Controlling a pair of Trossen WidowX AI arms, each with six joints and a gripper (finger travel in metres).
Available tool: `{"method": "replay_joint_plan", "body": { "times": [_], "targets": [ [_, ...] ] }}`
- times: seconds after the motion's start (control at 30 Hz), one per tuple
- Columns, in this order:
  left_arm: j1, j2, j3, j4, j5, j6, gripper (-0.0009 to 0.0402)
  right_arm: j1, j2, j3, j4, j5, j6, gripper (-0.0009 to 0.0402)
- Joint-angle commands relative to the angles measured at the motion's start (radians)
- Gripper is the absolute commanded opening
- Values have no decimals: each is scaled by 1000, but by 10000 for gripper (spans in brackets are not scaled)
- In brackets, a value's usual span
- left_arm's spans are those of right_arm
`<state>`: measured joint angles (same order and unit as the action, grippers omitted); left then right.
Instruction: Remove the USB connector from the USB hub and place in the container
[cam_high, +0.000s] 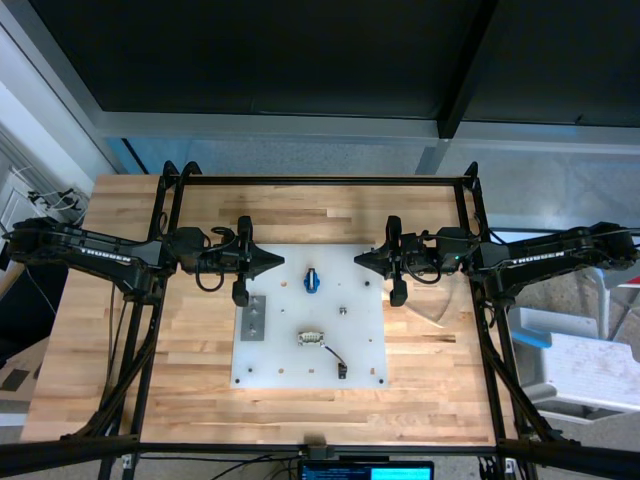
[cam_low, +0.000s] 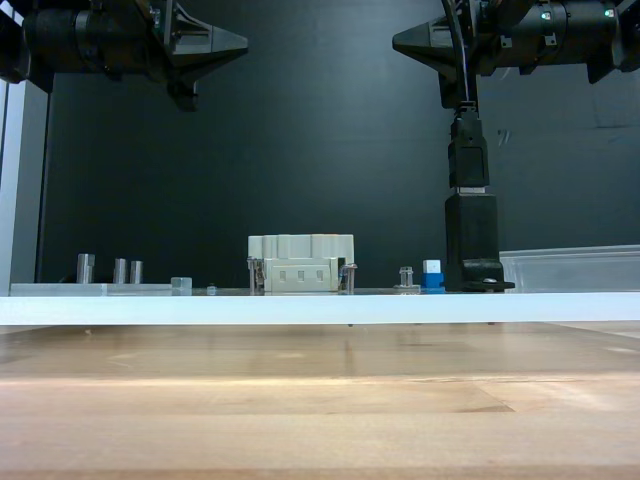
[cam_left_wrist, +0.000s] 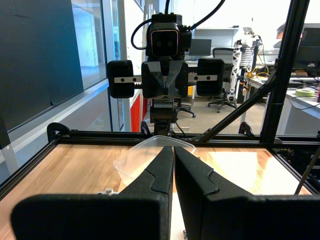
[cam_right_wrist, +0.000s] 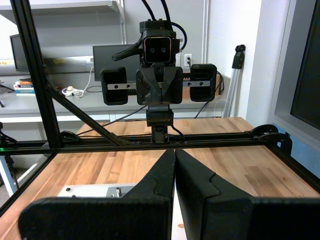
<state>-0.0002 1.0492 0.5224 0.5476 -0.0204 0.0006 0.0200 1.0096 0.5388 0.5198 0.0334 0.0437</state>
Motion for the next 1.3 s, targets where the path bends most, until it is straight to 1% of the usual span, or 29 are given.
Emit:
{"method": "replay_joint_plan", "body": {
  "times": [0.03, 0.47, 0.53, 0.6, 0.83, 1.0, 1.1, 1.3],
  "targets": [
    [0, 0, 0, 0, 0, 0, 1, 0, 0, 0, 1, 0, 0, 0],
    [0, 0, 0, 0, 0, 0, 1, 0, 0, 3, -2, 0, 6, 0],
    [0, 0, 0, 0, 0, 0, 1, 0, 0, 14, -25, 0, 35, 0],
    [0, 0, 0, 0, 0, 0, 1, 0, 0, 42, -92, 0, 53, 0],
    [0, 0, 0, 0, 0, 0, 1, 6, 0, 166, -390, 0, 56, 0],
    [0, 0, 0, 0, 0, 0, 1, 20, 0, 271, -637, 0, 58, 0],
    [0, 0, 0, 0, 0, 0, 1, 40, 0, 333, -760, 0, 81, 0],
    [0, 0, 0, 0, 0, 0, 1, 87, 33, 450, -970, 2, 84, 0]
  ]
}}
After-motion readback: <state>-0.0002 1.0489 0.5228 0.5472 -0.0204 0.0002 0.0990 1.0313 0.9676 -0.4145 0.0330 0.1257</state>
